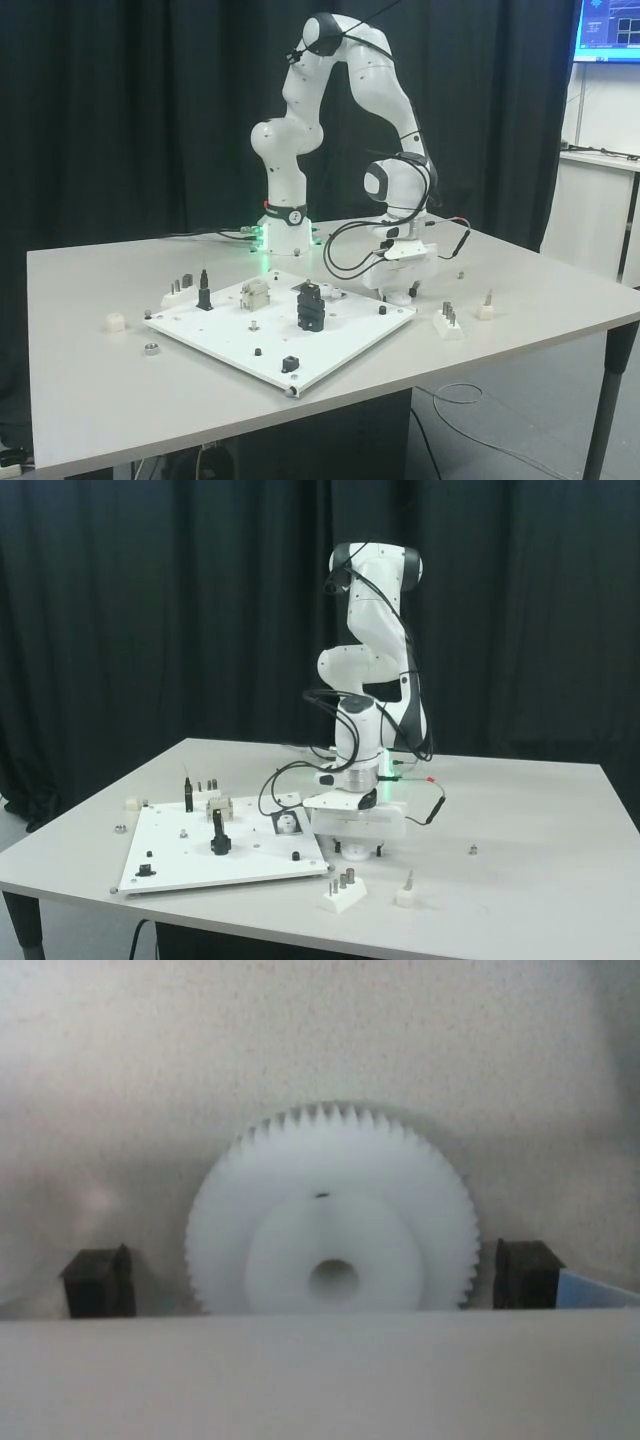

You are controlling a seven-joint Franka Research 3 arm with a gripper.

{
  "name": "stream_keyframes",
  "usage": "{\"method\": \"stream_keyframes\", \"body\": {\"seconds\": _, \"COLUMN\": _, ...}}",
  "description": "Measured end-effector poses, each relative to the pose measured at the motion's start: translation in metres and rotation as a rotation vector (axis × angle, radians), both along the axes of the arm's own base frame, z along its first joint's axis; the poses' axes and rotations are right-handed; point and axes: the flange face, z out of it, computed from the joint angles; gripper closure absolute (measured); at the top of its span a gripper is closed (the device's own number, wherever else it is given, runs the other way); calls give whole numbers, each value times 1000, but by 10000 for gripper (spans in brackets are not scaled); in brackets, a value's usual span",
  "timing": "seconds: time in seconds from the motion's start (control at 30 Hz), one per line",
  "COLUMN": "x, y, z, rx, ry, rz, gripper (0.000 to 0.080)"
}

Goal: Pick large gear.

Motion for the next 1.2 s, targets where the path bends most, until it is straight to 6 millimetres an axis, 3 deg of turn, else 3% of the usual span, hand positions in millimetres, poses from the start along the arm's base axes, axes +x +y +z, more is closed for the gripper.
{"method": "stream_keyframes", "body": {"seconds": 0.57, "x": 3, "y": -1, "z": 0, "rx": -1, "ry": -32, "rz": -6, "gripper": 3}}
{"method": "stream_keyframes", "body": {"seconds": 0.6, "x": 3, "y": -1, "z": 0, "rx": -1, "ry": -33, "rz": -6, "gripper": 154}}
{"method": "stream_keyframes", "body": {"seconds": 0.87, "x": 4, "y": -1, "z": 0, "rx": -1, "ry": -34, "rz": -6, "gripper": 154}}
{"method": "stream_keyframes", "body": {"seconds": 0.9, "x": 4, "y": -1, "z": 0, "rx": -1, "ry": -34, "rz": -6, "gripper": 207}}
{"method": "stream_keyframes", "body": {"seconds": 1.2, "x": 8, "y": 1, "z": 8, "rx": 4, "ry": -47, "rz": 2, "gripper": 207}}
